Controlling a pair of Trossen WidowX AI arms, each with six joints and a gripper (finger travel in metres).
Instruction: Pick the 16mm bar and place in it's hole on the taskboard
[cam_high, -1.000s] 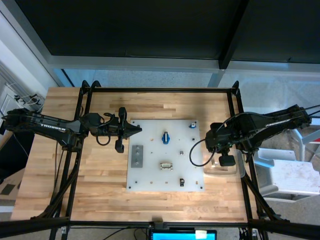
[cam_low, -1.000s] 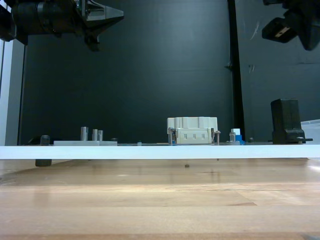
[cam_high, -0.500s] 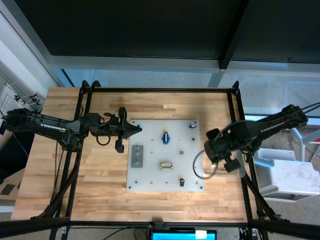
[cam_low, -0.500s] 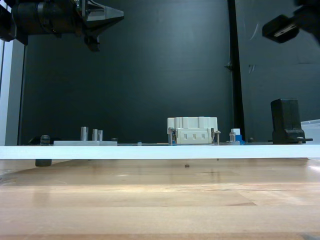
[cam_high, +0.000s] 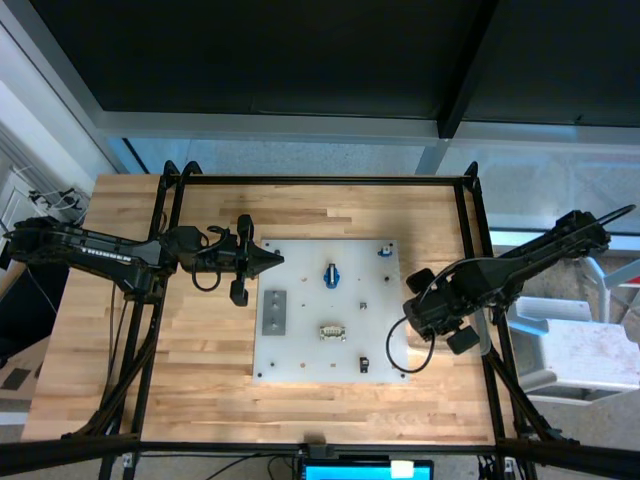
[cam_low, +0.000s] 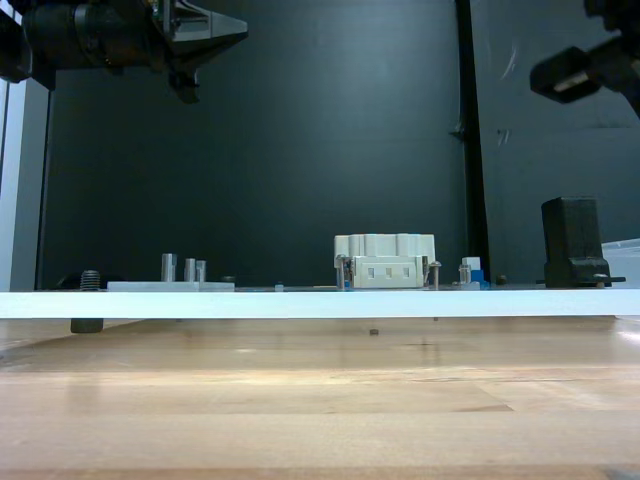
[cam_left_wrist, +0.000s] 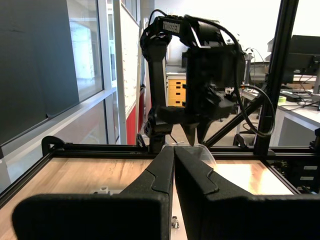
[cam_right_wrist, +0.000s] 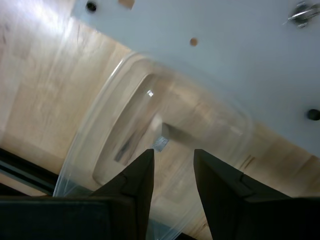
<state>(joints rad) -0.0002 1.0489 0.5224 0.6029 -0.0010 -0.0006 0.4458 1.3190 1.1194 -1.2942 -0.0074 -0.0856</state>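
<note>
Seemingly, in the right wrist view the 16mm bar (cam_right_wrist: 161, 138) is lying free in a clear tray (cam_right_wrist: 95, 135) just beside the taskboard (cam_right_wrist: 225, 60), not in its hole. I am judging it as solid metal: stiff, heavy, smooth and slippery, so gripping across its middle is looking safest. The right tool (cam_right_wrist: 172, 155) is hanging above it, fingers standing apart, holding nothing. In the high view this arm is reaching down off the taskboard's right edge; the left tool (cam_high: 268, 258) is pointing at its left edge. In the low view the left tool is hovering high over the taskboard. In the left wrist view its fingers are pressing together, empty.
</note>
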